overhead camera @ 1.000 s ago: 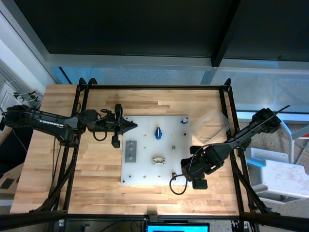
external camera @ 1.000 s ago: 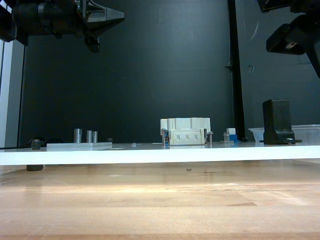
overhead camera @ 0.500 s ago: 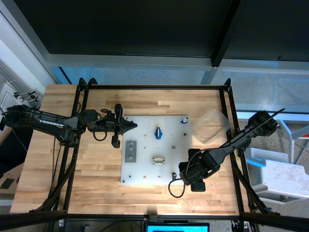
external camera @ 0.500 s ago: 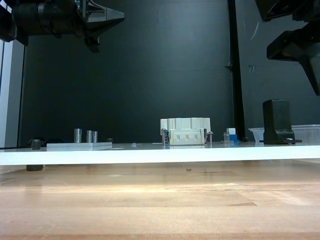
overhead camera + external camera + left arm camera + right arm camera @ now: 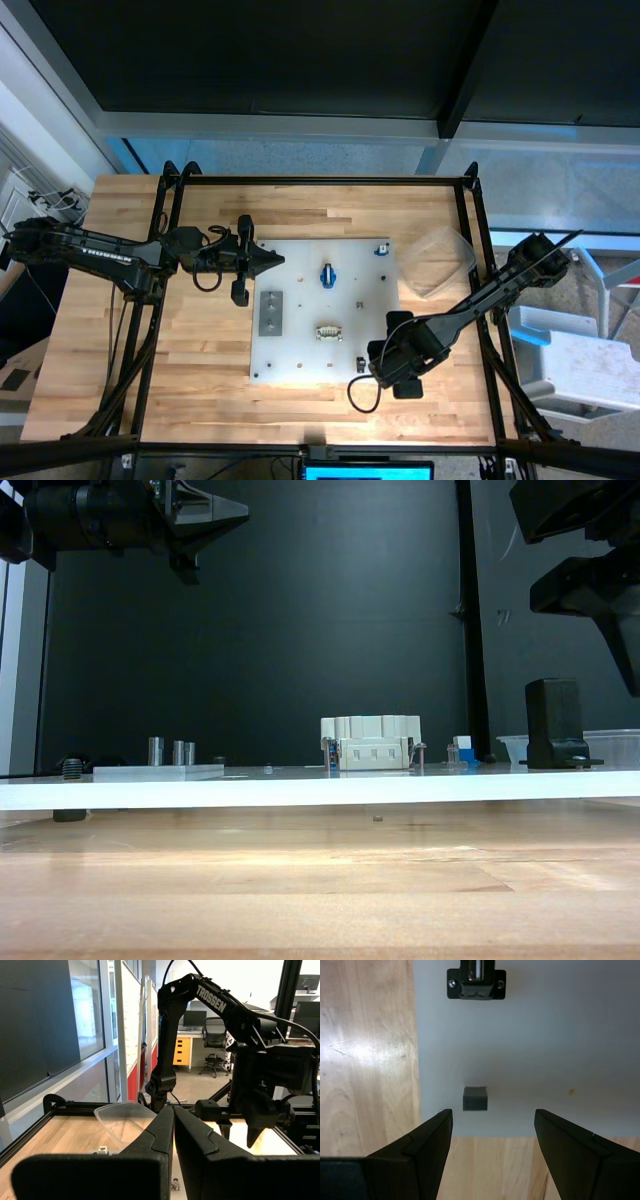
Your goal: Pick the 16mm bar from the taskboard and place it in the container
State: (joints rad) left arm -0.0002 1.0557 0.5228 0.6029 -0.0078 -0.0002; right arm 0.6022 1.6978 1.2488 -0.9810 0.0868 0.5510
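Right gripper [image 5: 492, 1114]: jaws released, spread wide, nothing between them. It points straight down over the near right corner of the taskboard [image 5: 545, 1035], above a small dark square fitting [image 5: 475, 1098].

Left gripper [image 5: 173, 1110]: jaws clenched, fingers touching, empty. It is held level and high over the board's far left corner.

Metal bars [image 5: 156, 751] stand upright in the grey block [image 5: 270, 312] on the board's left half; cannot tell which is the 16mm one. Container [image 5: 437, 260] sits on the wooden surface [image 5: 120, 340], just beside the board's far right edge.

Black frame rails edge the surface, with a dark wall panel behind. The left wrist view looks out to an office with desks and a chair.

Versus 1.0 s ago: the right gripper has shifted toward the near edge and slightly left. The left arm, bars and container are unchanged.

The right arm slants in from the right edge, wrist bent down. The left arm extends horizontally.
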